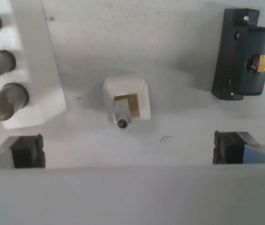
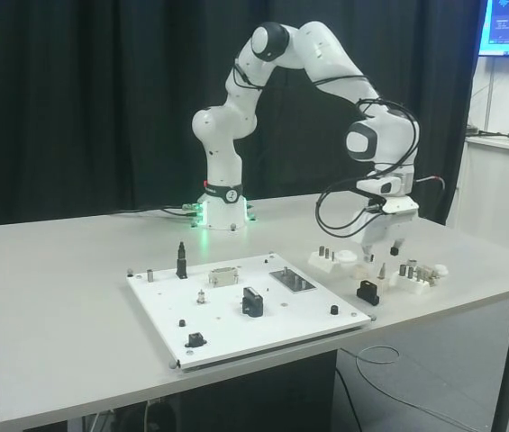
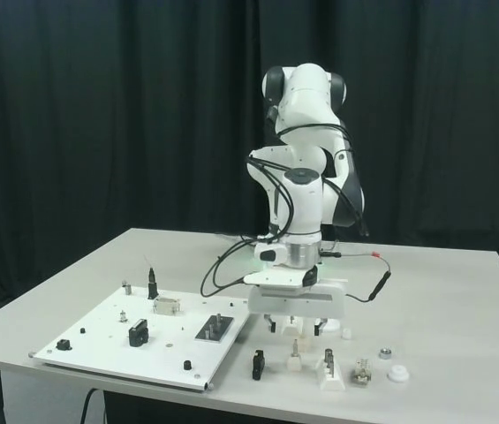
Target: Pick Ethernet.
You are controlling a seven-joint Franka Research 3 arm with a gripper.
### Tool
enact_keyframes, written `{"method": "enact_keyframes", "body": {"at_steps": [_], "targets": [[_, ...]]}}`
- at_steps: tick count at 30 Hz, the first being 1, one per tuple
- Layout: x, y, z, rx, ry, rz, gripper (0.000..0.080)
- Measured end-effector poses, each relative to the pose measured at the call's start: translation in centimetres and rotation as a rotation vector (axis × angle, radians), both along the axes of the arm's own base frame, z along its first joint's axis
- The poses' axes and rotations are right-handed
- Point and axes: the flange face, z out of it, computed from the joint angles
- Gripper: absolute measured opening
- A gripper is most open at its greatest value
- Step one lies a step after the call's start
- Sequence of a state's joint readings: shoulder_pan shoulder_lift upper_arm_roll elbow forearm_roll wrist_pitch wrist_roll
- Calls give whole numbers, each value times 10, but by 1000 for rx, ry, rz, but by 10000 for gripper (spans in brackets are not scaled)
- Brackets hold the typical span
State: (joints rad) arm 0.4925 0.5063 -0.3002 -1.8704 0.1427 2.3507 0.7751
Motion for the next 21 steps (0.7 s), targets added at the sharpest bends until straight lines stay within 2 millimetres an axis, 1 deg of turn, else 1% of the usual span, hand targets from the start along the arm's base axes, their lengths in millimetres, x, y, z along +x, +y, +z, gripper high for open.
{"method": "enact_keyframes", "body": {"at_steps": [7, 21], "targets": [[4, 1, -7, -7, 4, 14, 800], [12, 10, -27, -22, 16, 31, 800]]}}
